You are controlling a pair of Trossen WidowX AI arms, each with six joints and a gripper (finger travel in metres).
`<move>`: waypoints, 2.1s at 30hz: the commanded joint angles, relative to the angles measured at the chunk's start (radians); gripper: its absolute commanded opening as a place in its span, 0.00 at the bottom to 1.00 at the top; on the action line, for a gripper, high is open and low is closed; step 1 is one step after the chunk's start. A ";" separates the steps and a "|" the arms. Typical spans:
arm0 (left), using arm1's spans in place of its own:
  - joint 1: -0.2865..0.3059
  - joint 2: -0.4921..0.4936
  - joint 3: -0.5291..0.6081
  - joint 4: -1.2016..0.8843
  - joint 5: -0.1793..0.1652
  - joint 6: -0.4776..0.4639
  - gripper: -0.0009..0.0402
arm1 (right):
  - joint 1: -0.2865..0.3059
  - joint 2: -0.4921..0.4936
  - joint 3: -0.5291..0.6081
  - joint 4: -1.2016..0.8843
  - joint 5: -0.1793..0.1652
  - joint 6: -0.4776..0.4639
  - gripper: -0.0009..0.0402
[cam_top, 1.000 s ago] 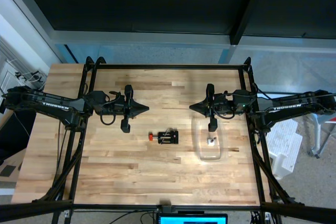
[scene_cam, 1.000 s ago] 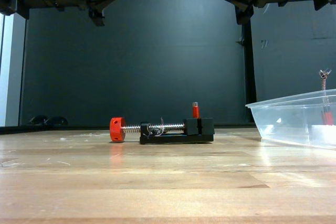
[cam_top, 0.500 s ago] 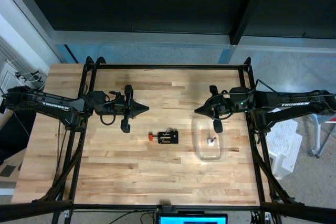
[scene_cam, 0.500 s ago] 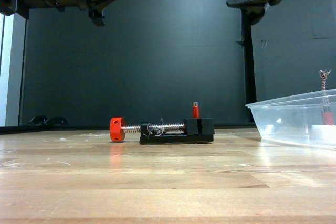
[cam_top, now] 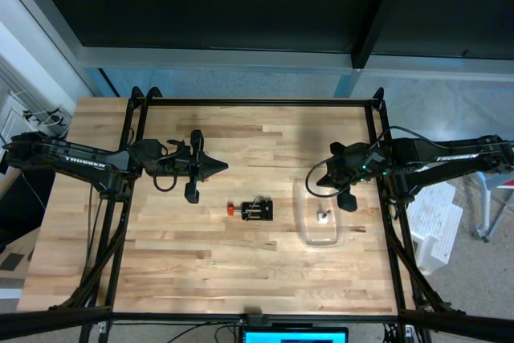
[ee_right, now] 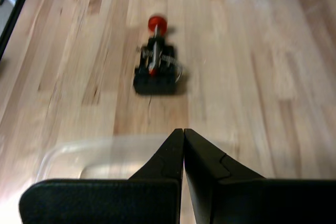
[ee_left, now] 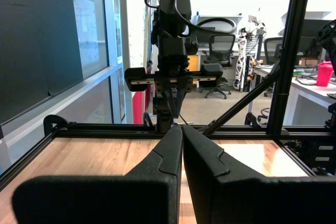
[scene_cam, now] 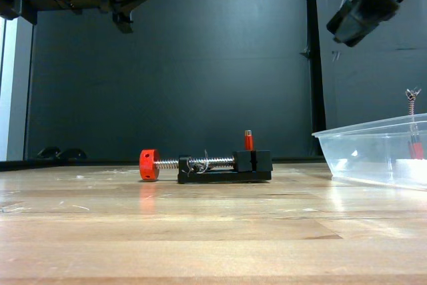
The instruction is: Pick the RCA connector and install on taskboard
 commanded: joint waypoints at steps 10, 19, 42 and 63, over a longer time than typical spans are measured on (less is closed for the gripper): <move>0.000 0.000 0.000 0.000 0.000 0.000 0.02 | 0.116 0.001 0.002 -0.187 0.053 0.083 0.02; 0.000 0.000 0.000 0.000 0.000 0.000 0.02 | 0.172 0.002 0.002 -0.257 0.053 0.125 0.02; 0.000 0.000 0.000 0.000 0.000 0.000 0.02 | 0.285 0.101 0.000 -0.291 0.081 0.190 0.32; 0.000 0.000 0.000 0.000 0.000 0.000 0.02 | 0.322 0.187 -0.083 -0.151 0.132 0.268 0.38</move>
